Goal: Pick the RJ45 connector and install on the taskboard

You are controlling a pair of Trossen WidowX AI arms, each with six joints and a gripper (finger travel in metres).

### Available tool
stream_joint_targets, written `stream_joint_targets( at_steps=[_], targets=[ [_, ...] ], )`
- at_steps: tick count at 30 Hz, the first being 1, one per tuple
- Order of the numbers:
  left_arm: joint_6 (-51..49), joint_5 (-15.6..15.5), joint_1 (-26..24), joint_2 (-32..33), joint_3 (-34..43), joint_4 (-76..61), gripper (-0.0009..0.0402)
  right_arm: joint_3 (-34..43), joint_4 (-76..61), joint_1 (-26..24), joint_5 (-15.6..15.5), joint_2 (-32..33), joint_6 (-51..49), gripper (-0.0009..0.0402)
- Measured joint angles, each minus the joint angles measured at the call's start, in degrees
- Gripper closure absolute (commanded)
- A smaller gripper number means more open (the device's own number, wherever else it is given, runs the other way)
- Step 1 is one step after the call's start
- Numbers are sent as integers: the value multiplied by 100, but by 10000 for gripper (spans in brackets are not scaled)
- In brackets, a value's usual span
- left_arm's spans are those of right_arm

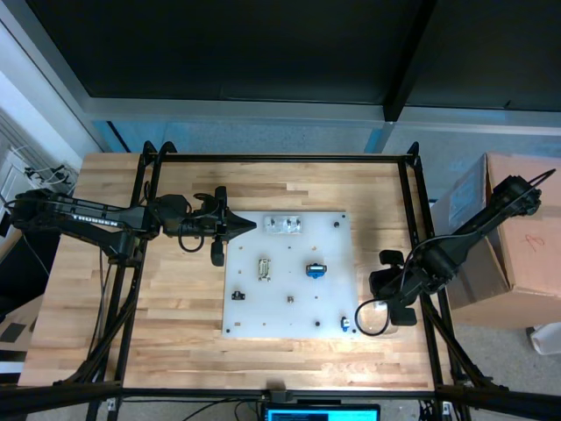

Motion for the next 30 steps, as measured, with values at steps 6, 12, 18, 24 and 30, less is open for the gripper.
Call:
stream_joint_targets(
  at_steps=[6, 12, 18, 24, 30],
  targets=[
    [0, 2, 0, 0, 0, 2, 393, -354, 103, 13, -44, 4, 2, 393],
    [0, 2, 0, 0, 0, 0, 393, -638, 448, 17, -46, 2, 2, 393],
    [0, 2, 0, 0, 0, 0, 393, -968, 844, 28, -44, 2, 2, 393],
    [0, 0, 0, 0, 2, 2, 393, -1314, 1246, 28, -39, 0, 26, 372],
    [0, 2, 0, 0, 2, 0, 393, -1502, 1314, 28, -9, 0, 90, 324]
  ],
)
